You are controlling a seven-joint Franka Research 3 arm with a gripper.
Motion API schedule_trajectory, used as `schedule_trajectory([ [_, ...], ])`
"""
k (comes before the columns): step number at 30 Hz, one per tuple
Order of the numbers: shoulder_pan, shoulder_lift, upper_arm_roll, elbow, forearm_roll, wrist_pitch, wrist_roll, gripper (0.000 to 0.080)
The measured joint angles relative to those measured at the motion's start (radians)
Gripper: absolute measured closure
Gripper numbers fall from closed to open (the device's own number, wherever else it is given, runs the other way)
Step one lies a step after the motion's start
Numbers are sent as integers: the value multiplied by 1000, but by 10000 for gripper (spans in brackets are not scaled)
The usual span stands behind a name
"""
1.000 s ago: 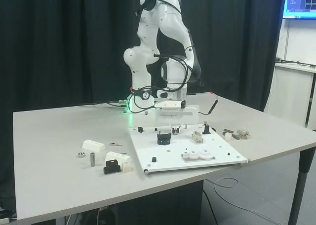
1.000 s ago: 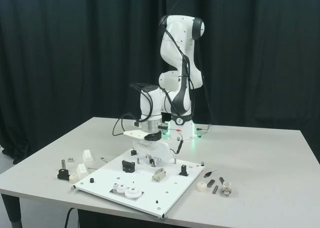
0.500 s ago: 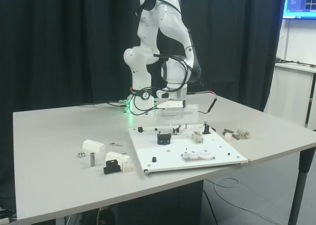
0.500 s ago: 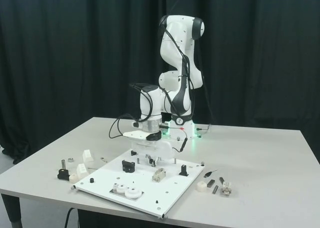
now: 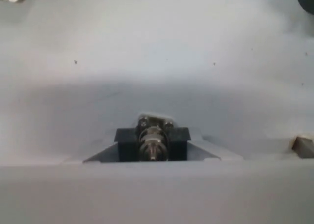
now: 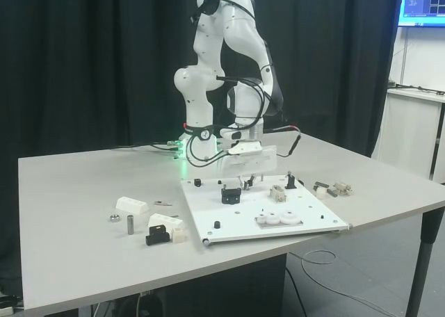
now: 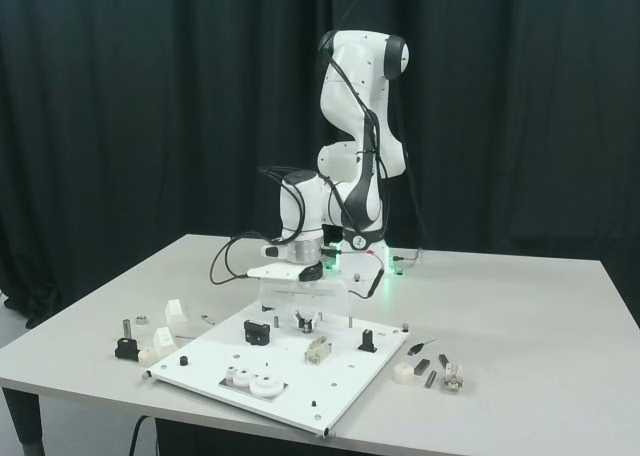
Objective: Remove BNC.
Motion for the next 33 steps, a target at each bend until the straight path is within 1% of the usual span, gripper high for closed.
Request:
schedule_trajectory([
  [13, -1, -1, 0, 0, 1, -4, -236, 682],
  [25, -2, -1, 0, 2, 4, -10, -484, 682],
  [33, -5, -1, 0, 8, 5, -22, -542, 682],
])
